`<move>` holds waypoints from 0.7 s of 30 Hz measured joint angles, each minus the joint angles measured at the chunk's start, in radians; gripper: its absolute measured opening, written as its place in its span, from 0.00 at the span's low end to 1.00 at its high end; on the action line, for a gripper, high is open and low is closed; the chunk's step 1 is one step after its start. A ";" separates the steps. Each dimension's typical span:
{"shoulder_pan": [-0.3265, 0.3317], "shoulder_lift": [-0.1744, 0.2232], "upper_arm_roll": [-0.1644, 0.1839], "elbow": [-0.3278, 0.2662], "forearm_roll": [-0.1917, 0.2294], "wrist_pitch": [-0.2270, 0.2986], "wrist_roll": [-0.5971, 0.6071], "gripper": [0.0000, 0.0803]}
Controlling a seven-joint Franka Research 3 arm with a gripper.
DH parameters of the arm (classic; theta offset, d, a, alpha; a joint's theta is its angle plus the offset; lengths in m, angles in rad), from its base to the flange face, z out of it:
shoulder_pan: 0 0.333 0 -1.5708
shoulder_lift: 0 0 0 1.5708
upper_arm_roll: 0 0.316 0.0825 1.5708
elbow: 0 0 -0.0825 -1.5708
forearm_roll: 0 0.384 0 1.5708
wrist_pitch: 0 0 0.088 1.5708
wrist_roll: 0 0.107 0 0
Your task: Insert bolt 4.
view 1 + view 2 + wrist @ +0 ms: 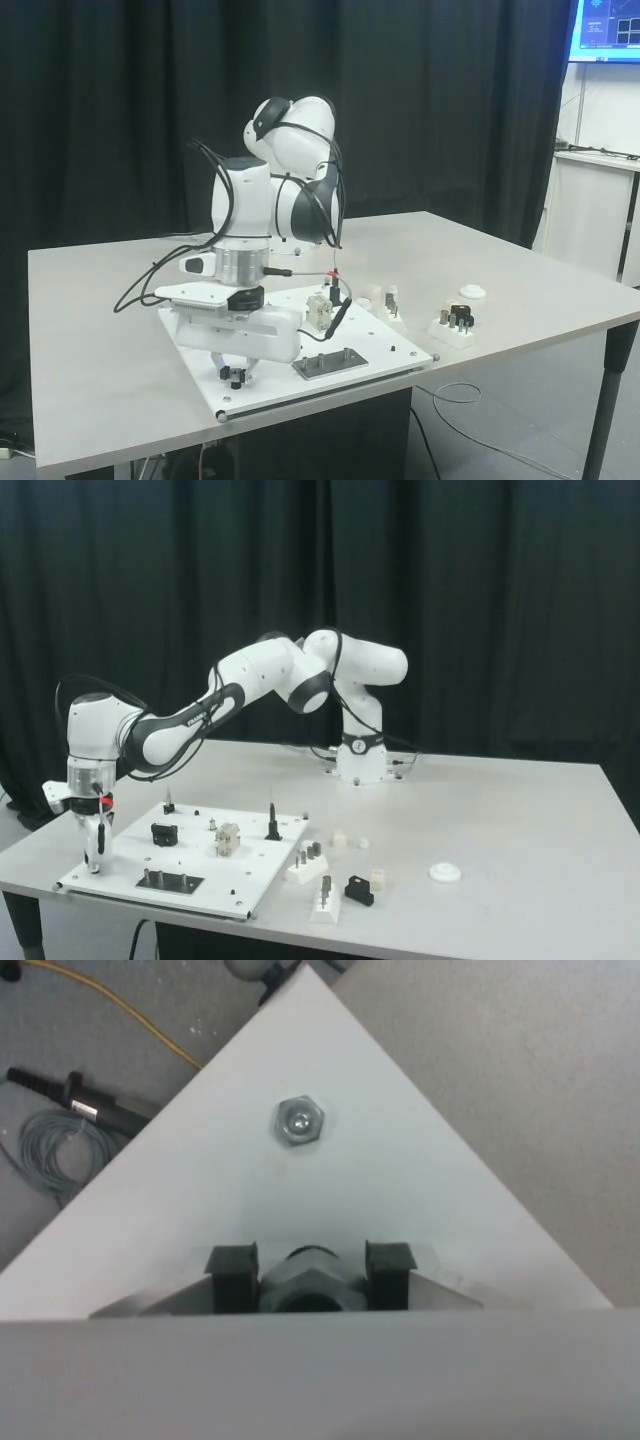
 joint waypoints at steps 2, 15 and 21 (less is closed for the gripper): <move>-0.002 0.000 0.005 0.000 -0.004 0.005 0.000 0.28; -0.006 -0.002 0.015 0.002 -0.017 0.007 0.041 0.28; -0.006 -0.002 0.015 0.002 -0.020 0.007 0.118 0.28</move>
